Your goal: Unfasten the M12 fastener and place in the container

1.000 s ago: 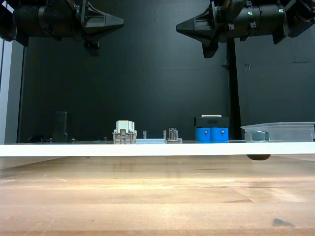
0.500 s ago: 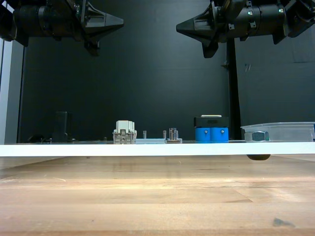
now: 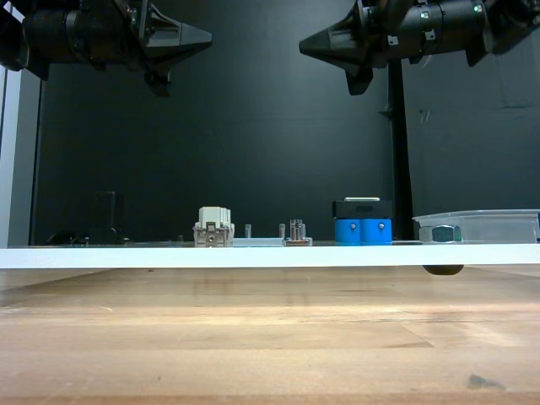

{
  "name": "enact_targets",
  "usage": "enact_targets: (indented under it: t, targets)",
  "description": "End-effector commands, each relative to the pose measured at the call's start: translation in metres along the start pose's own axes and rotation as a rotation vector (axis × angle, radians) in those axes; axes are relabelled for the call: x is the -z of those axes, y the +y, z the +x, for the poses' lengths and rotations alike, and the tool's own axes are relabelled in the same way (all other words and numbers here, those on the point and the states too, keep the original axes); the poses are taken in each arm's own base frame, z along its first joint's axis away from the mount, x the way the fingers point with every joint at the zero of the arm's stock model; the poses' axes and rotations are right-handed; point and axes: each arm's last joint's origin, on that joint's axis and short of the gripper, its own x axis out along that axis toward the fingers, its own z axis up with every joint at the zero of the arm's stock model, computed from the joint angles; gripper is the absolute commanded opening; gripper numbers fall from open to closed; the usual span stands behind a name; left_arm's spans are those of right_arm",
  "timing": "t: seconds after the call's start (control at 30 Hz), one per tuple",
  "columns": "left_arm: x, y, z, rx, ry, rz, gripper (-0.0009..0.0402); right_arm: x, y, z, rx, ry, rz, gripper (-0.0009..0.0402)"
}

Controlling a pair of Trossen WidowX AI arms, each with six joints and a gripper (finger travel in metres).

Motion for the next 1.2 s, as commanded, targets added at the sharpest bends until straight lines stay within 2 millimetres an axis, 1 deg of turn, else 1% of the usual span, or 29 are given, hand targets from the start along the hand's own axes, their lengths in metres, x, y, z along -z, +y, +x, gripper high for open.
enact_targets:
  t: [0.03, 0.23, 0.3, 0.47, 0.6, 0.73, 0.93, 1.07, 1.2]
  targets:
    - [0.000, 0.000, 0.000, 0.000, 0.000, 0.000, 0.0000, -0.005, 0.002, 0.004, -0.019, 0.150, -0.012, 0.0000]
    - [0.000, 0.000, 0.000, 0.000, 0.000, 0.000, 0.0000, -0.019, 0.021, 0.006, -0.078, 0.255, 0.012, 0.0000]
    - [0.000, 0.000, 0.000, 0.000, 0.000, 0.000, 0.0000, -0.020, 0.026, 0.007, -0.094, 0.313, 0.025, 0.0000]
    - [0.000, 0.000, 0.000, 0.000, 0.000, 0.000, 0.0000, -0.027, 0.047, 0.000, -0.144, 0.455, 0.034, 0.0000]
    - [0.000, 0.000, 0.000, 0.000, 0.000, 0.000, 0.0000, -0.031, 0.062, 0.001, -0.157, 0.573, 0.080, 0.0000]
    - [0.000, 0.000, 0.000, 0.001, 0.000, 0.000, 0.0000, -0.032, 0.079, 0.007, -0.130, 0.698, 0.139, 0.0000]
    - [0.000, 0.000, 0.000, 0.001, 0.001, 0.000, 0.0000, -0.034, 0.100, 0.024, -0.052, 0.904, 0.143, 0.0000]
    - [0.000, 0.000, 0.000, 0.000, 0.000, 0.000, 0.0000, -0.035, 0.114, 0.036, -0.018, 1.002, 0.155, 0.0000]
    - [0.000, 0.000, 0.000, 0.001, 0.000, 0.000, 0.0000, -0.032, 0.124, 0.048, 0.032, 1.083, 0.188, 0.0000]
